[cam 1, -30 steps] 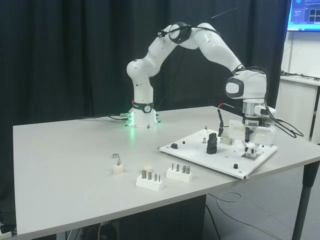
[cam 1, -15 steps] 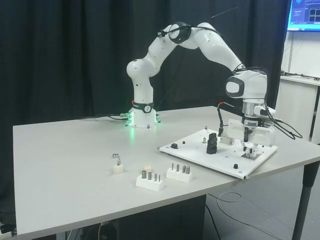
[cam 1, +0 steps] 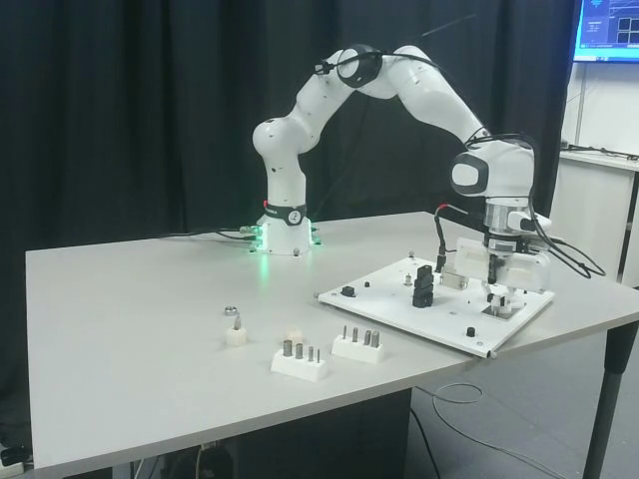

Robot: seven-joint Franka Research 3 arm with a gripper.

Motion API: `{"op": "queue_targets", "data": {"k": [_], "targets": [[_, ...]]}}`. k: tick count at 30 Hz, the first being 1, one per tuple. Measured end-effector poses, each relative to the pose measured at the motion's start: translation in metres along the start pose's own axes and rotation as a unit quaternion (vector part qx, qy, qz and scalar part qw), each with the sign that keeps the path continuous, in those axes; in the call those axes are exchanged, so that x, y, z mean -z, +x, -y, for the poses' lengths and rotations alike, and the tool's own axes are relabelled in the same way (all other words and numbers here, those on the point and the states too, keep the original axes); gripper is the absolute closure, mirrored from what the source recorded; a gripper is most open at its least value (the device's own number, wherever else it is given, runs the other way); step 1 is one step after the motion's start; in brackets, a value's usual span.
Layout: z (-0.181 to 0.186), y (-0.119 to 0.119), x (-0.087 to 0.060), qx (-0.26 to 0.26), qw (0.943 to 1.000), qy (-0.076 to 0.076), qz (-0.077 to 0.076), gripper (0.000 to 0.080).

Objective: Insert small gear.

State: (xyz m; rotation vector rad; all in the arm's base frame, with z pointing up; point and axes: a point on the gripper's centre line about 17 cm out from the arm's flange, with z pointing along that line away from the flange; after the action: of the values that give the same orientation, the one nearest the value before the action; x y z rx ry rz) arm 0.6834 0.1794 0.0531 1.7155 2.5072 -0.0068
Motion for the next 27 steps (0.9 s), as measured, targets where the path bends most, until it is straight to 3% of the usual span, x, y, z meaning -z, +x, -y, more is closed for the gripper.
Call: {"op": "queue_targets", "data": {"k": [27], "targets": [[-0.0024, -0.0032, -0.0018, -0.001, 1.0000, 0.000, -0.001, 0.0603]]}}
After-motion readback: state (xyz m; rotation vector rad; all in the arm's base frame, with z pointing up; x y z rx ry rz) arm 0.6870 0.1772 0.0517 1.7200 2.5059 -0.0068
